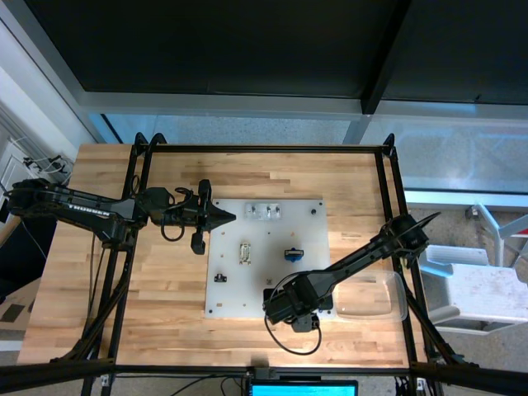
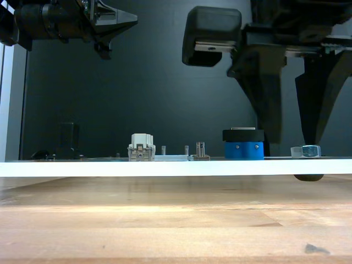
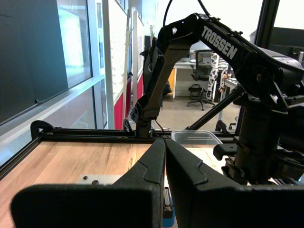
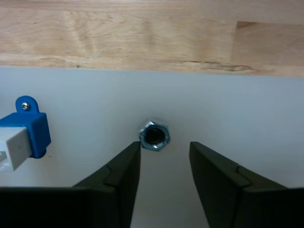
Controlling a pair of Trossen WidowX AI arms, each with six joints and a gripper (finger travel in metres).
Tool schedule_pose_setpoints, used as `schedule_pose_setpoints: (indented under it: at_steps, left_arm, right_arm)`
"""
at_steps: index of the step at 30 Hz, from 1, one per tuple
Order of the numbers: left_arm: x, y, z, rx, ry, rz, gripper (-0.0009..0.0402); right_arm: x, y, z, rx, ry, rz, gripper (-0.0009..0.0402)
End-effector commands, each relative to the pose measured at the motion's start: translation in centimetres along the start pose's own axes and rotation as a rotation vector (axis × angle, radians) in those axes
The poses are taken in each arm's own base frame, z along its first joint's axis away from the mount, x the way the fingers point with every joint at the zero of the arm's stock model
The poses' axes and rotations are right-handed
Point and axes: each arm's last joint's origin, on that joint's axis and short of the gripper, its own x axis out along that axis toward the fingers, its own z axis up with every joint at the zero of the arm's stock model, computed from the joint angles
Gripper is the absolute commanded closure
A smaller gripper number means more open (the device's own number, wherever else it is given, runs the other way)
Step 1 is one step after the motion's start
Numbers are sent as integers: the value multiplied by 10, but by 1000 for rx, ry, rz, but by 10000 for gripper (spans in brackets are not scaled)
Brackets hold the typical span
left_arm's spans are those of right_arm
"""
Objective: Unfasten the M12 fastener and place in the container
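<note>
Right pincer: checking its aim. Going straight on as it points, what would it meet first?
Probably the silver nut on the white board, just ahead of the open right pincer. The left pincer hangs shut by the board's left edge.

The matte black jointed left arm [image 1: 74, 210] and right arm [image 1: 363, 256] bear white TROSSEN lettering [image 3: 222, 42] and looped black cables [image 1: 289, 340]; the left gripper [image 1: 233, 217] and right gripper [image 4: 165, 144] end them in tapered black fingers [image 4: 118, 180].

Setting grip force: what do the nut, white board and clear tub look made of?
The nut looks like bright plated steel: silvery, glinting hex faces. The board seems matte white plastic, possibly painted metal. The container looks clear plastic: the table shows through. The right tool hangs open over the nut; the left tool sits shut over the board's far left edge.
</note>
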Motion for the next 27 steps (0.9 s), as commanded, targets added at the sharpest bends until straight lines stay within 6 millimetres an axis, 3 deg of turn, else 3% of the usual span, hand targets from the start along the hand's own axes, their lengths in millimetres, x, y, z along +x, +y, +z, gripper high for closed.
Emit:
schedule_pose_setpoints:
  at_steps: [1, 7, 13, 15, 20, 24, 27]
  left_arm:
    - [0, 0, 0, 0, 0, 0, 393]
    - [0, 0, 0, 0, 0, 0, 393]
    - [0, 0, 0, 0, 0, 0, 393]
    - [0, 0, 0, 0, 0, 0, 393]
    - [0, 0, 0, 0, 0, 0, 393]
    - [0, 0, 0, 0, 0, 0, 393]
    - [0, 0, 0, 0, 0, 0, 393]
  right_arm:
    - [-4, 2, 1, 32, -10, 7, 216]
    - [-17, 7, 0, 324, -17, 13, 203]
    - [-35, 11, -1, 969, -60, 6, 229]
    - [-38, 11, 0, 1113, -84, 32, 250]
    - [-40, 12, 1, 1321, -93, 34, 329]
    - [-40, 12, 2, 1394, -104, 39, 399]
    - [-40, 12, 3, 1431, -107, 43, 388]
